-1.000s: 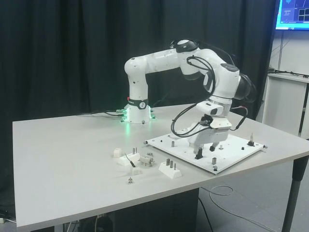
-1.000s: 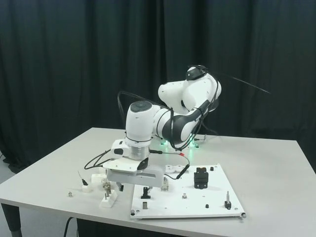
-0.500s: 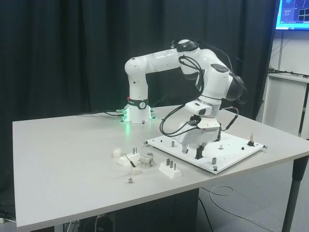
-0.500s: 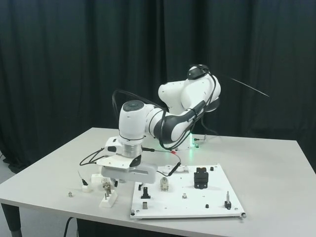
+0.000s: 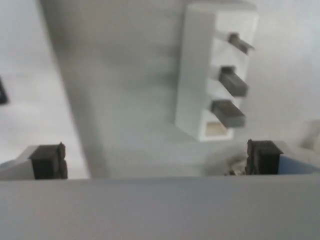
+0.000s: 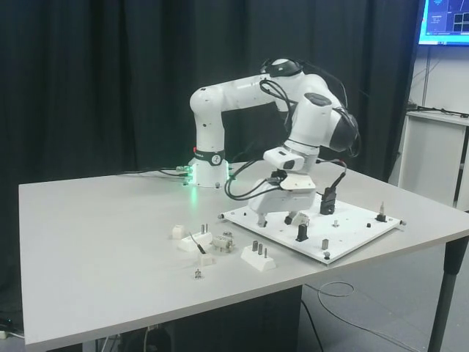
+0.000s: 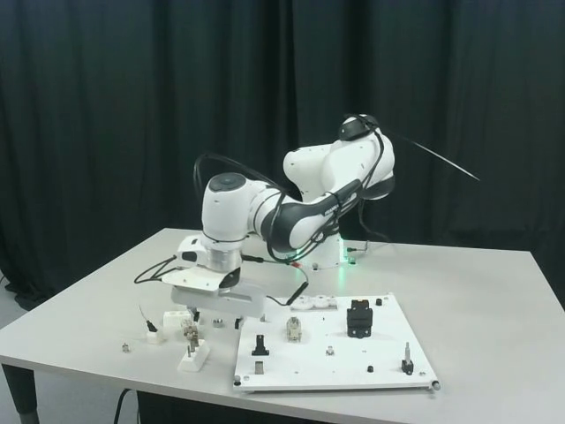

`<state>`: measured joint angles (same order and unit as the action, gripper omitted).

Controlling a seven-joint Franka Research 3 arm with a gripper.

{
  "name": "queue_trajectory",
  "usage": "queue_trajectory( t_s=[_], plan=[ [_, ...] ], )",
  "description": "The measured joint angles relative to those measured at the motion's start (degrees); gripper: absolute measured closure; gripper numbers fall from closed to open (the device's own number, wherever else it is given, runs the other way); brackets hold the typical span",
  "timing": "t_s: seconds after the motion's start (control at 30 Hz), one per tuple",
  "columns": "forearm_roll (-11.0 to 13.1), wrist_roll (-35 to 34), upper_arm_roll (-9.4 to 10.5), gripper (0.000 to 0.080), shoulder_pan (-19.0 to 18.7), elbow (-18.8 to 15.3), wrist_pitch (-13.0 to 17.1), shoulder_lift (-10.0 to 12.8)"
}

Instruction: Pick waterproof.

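My gripper (image 6: 275, 218) hangs open and empty just above the near-left edge of the white board (image 6: 350, 229), beside the loose parts on the grey table. In the wrist view the fingertips (image 5: 47, 161) stand wide apart with nothing between them, and a white holder with three dark pegs (image 5: 200, 75) lies beyond them. That holder (image 6: 259, 255) sits on the table close to the gripper. Next to it are a small metal connector (image 6: 223, 242) and a white holder with a black pin (image 6: 199, 244). I cannot tell which part is the waterproof one. From the second room view the gripper (image 7: 216, 318) hovers over these parts (image 7: 188, 330).
The white board (image 7: 335, 369) carries a black block (image 7: 357, 318), a black upright piece (image 6: 300, 233) and several small pegs. A white block (image 6: 179, 232) and a tiny metal part (image 6: 197, 274) lie on the table. The arm's base (image 6: 209, 165) glows green at the back.
The arm has swung from over the middle of the board toward its edge by the loose holders. The gripper stays open and empty.
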<state>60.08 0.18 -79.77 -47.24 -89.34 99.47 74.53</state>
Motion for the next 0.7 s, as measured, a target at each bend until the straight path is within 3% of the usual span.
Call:
queue_trajectory(
  t_s=[0.5, 0.7],
  plan=[
    [0.50, 5.26, -1.04, 0.0003, -0.20, -5.34, 2.06, 0.06],
    [1.76, 7.77, -1.09, 0.0003, 0.02, -7.29, 2.98, 0.09]
  ],
)
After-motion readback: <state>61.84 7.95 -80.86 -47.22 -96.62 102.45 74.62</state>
